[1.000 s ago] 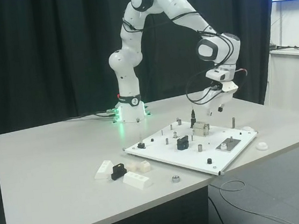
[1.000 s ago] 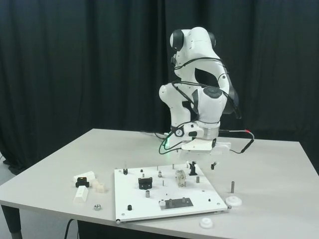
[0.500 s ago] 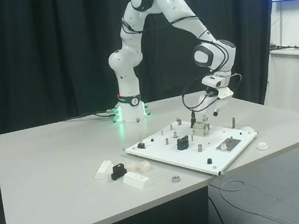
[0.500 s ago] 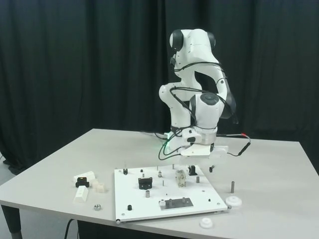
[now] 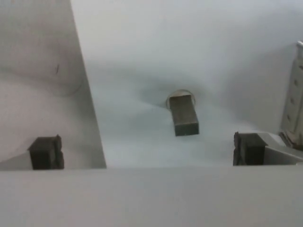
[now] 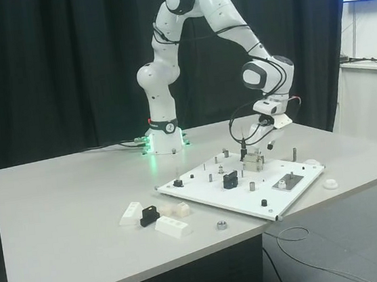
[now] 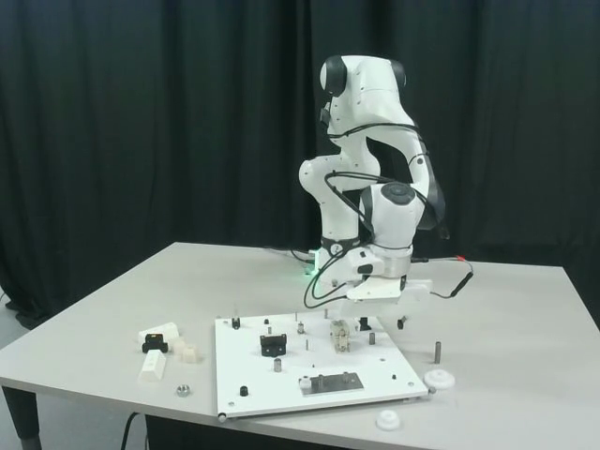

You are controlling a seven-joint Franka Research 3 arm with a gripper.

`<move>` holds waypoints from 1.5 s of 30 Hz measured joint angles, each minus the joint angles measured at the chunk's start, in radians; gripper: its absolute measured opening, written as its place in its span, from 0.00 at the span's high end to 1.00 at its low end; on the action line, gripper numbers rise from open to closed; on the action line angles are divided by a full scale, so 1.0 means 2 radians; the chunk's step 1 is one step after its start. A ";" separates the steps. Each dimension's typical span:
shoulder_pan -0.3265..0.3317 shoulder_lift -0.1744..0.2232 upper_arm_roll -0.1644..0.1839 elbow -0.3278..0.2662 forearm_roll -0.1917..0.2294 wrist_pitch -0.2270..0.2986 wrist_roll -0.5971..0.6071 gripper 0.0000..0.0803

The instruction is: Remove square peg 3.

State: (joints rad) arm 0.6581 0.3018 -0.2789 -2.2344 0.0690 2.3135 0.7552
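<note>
On your far left in the first room view, a cluster of white blocks (image 6: 155,217) and a small black part (image 6: 148,216) lie on the grey table (image 6: 60,210), with a metal nut (image 6: 220,225) just off the front edge of the white board (image 6: 239,196). Moving right across the board, you pass a black clamp (image 6: 230,179), several short pins, and a metal bracket (image 6: 254,163) near the middle. A flat metal plate (image 6: 287,183) sits nearer the board's right corner, and two white discs (image 6: 329,183) rest on the table beyond it.

The arm (image 6: 210,16) bends down from its green-lit base (image 6: 164,142) and carries the gripper (image 6: 261,141) low over the back part of the board, just beside the bracket. In the second room view you see the gripper (image 7: 377,319) hanging right above the board (image 7: 309,370).

In the wrist view, the square peg (image 5: 183,115) stands upright in its round socket on the board (image 5: 189,56), between the two fingertips (image 5: 46,152) and touching neither. The jaws are spread wide and grasp nothing. The board's edge runs past the fingertip that hangs over the bare table (image 5: 33,71), while the bracket (image 5: 296,99) shows just beside the other fingertip.
</note>
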 joint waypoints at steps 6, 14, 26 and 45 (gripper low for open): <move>0.000 0.000 0.002 -0.011 0.000 0.017 0.000 0.00; -0.003 0.000 0.006 -0.022 0.000 0.038 0.000 0.00; -0.018 0.003 0.014 -0.031 0.000 0.066 0.000 0.00; -0.035 0.005 0.023 -0.036 0.000 0.083 -0.012 0.52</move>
State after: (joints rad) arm 0.5873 0.3112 -0.2337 -2.3067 0.0689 2.4794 0.7321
